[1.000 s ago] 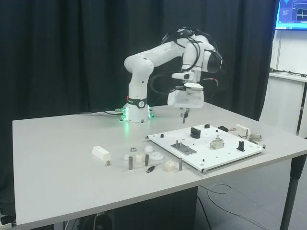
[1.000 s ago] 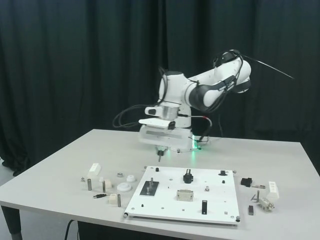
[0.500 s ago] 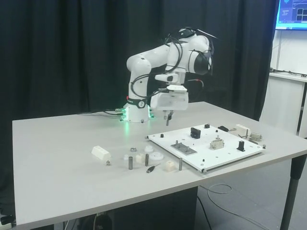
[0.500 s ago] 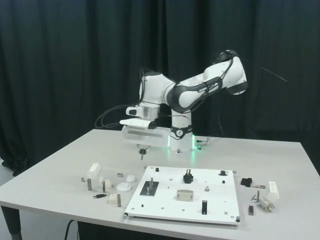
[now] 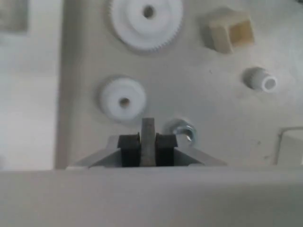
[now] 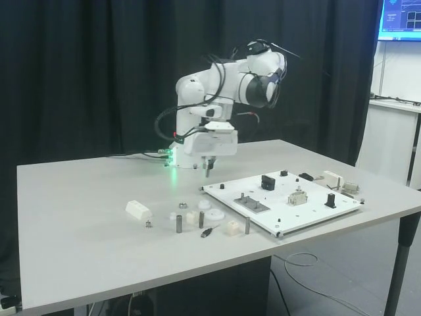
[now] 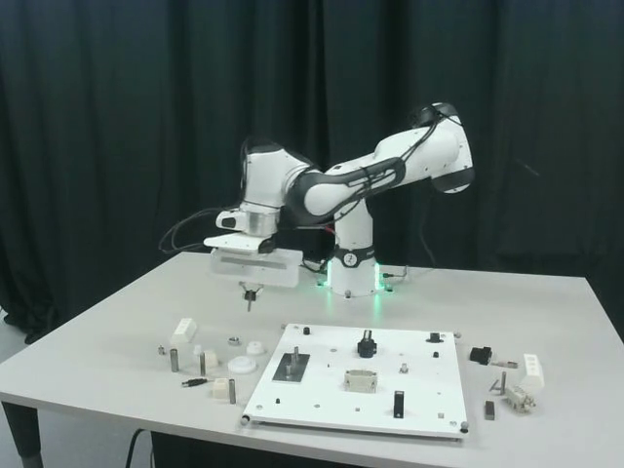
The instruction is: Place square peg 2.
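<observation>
Hanging above the grey table (image 6: 79, 197), the white arm (image 7: 370, 175) reaches out from its base, and its gripper (image 5: 147, 150) is closed on a slim grey square peg (image 5: 147, 142), which stands upright between the two black fingertips (image 5: 128, 147) and sticks out below them. In the second room view the gripper (image 7: 250, 294) is clear of the table surface, over the bare stretch between the arm's base and the loose parts, with the peg (image 7: 250, 303) pointing down. The wrist view looks down on some of those parts: a large white gear (image 5: 146, 22), a smaller white gear (image 5: 123, 99), a hollow square block (image 5: 229, 35), a small white bushing (image 5: 260, 80) and a metal nut (image 5: 183, 131) just beside the peg's tip. A white assembly board (image 7: 322, 405) lies toward the table's front edge, carrying a grey plate with upright pins (image 7: 290, 367), a black fitting (image 7: 367, 344) and a small metal block (image 7: 361, 379). Further small parts lie near the table's far end, beyond the board, among them a white connector (image 7: 532, 368).
</observation>
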Available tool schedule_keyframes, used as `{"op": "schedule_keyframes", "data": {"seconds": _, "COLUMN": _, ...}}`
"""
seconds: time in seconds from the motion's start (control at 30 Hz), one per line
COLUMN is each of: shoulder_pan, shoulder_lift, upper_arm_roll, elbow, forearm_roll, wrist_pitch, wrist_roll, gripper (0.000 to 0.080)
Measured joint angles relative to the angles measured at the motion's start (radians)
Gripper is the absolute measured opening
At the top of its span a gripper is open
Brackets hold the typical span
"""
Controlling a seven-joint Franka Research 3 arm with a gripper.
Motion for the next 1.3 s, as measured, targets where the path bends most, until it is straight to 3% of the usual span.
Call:
{"op": "schedule_keyframes", "data": {"seconds": 0.37, "shoulder_pan": -0.104, "shoulder_lift": 0.046, "upper_arm_roll": 0.043, "elbow": -0.033, "forearm_roll": 0.083, "wrist_pitch": -0.005, "wrist_roll": -0.135, "gripper": 0.0065}}
{"op": "schedule_keyframes", "data": {"seconds": 1.3, "shoulder_pan": -0.315, "shoulder_lift": 0.066, "upper_arm_roll": 0.127, "elbow": -0.034, "forearm_roll": 0.250, "wrist_pitch": -0.007, "wrist_roll": -0.339, "gripper": 0.0065}}
